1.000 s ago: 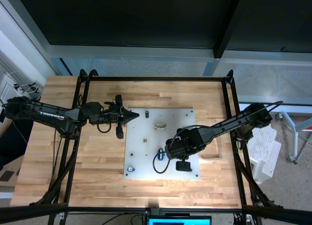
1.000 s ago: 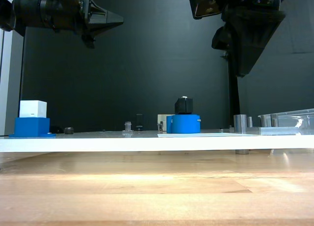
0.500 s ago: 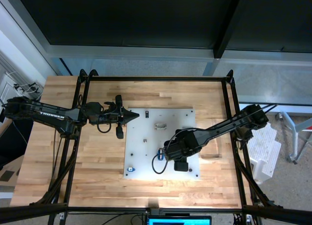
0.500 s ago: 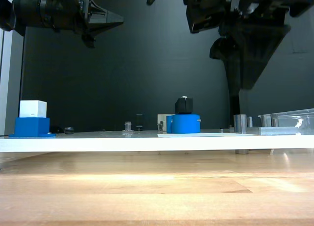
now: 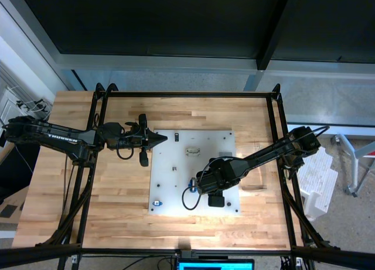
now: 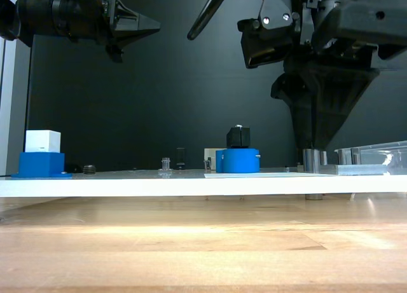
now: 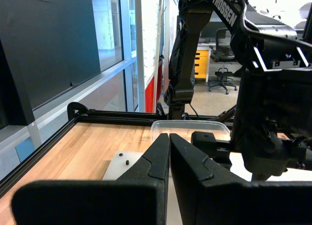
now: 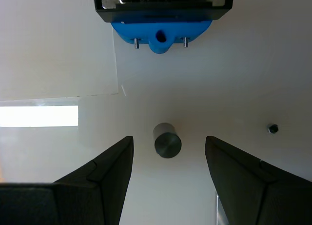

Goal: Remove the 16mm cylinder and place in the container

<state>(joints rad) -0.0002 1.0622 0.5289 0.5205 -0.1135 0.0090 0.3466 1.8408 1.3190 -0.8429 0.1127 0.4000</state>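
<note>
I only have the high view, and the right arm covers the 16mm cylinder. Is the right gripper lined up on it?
Observer: Yes. In the right wrist view the 16mm cylinder stands upright, centred between the open fingers, touching neither.
Operator: How low is it?
Observer: In the low view the right gripper reaches about to the cylinder's top, not yet around its body.
Operator: And the left gripper?
Observer: The left gripper is shut, high above the board.

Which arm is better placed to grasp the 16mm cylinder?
The right. The right gripper hangs open just above the 16mm cylinder, with one finger to each side of it. The left gripper is shut and hovers high, far from it.
</note>
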